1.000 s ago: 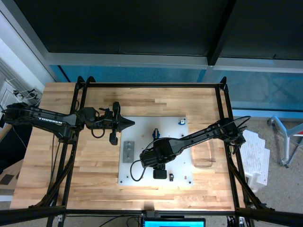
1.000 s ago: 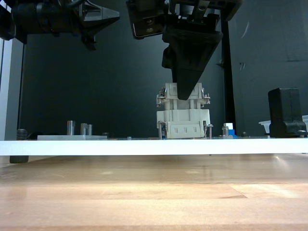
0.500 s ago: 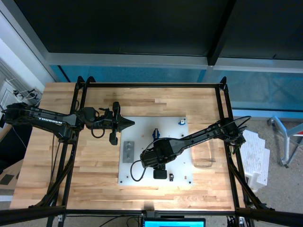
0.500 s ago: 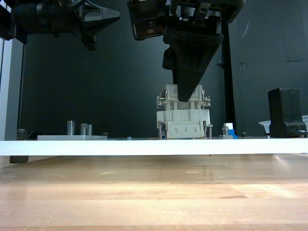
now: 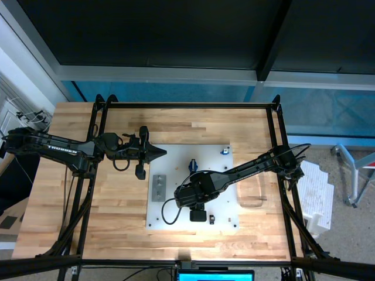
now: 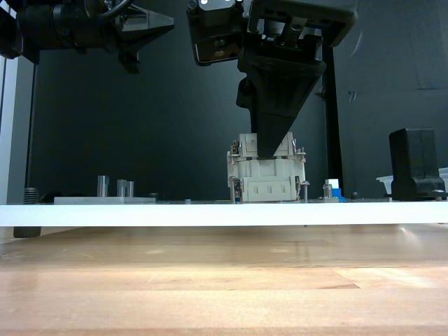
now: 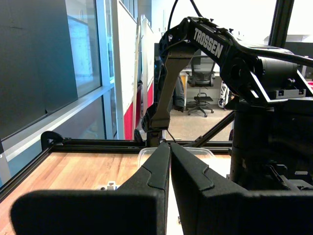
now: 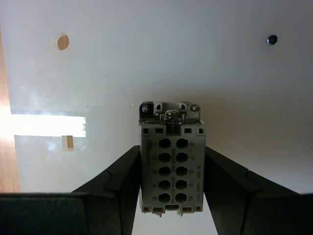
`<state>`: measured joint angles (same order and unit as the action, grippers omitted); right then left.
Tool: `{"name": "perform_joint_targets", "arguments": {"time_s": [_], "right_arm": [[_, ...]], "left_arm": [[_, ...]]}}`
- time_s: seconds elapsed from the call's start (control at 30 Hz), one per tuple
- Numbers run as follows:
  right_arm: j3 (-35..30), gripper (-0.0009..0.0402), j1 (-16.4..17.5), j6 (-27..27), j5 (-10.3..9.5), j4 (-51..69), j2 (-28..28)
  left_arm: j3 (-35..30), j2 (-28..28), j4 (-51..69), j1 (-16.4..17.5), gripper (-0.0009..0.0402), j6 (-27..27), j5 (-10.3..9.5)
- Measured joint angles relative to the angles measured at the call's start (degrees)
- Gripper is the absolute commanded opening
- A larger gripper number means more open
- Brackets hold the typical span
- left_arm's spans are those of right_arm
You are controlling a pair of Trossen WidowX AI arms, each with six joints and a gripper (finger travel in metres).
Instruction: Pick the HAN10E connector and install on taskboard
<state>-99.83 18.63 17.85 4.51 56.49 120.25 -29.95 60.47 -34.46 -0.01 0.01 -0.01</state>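
one connector (image 8: 172, 161) down, release to come

the connector sits on its socket (image 6: 268, 187) on the white board (image 5: 176, 161), apparently seated. right gripper (image 6: 269, 148) clamps its sides from above, narrowly open; letting go remains. left gripper (image 5: 159, 152), fingers pressed together, hangs over the board's far-left corner.

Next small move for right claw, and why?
Probably press straight down slightly: right claw is shut on the HAN10E connector, which looks upright but proud of its beige socket on the taskboard. Left claw hovers shut over its far-left corner.
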Motion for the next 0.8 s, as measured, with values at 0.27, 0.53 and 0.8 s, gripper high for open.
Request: {"name": "perform_joint_targets", "arguments": {"time_s": [0.27, 0.53, 0.8], "right_arm": [[0.3, 0.0034, 0.0, -0.2, 0.00, -0.3, 0.0], [0.3, 0.0046, 0.0, -0.3, 0.00, -0.3, 0.0], [0.4, 0.0129, 0.0, -0.3, -0.02, -0.2, -0.2]], "left_arm": [[0.0, 0.0, -0.1, 0.0, 0.0001, 0.0, -0.02], [0.0, 0.0, 0.0, 0.0, 0.0001, 0.0, 0.00], [0.0, 0.0, 0.0, 0.0, 0.0001, 0.0, 0.00]]}}
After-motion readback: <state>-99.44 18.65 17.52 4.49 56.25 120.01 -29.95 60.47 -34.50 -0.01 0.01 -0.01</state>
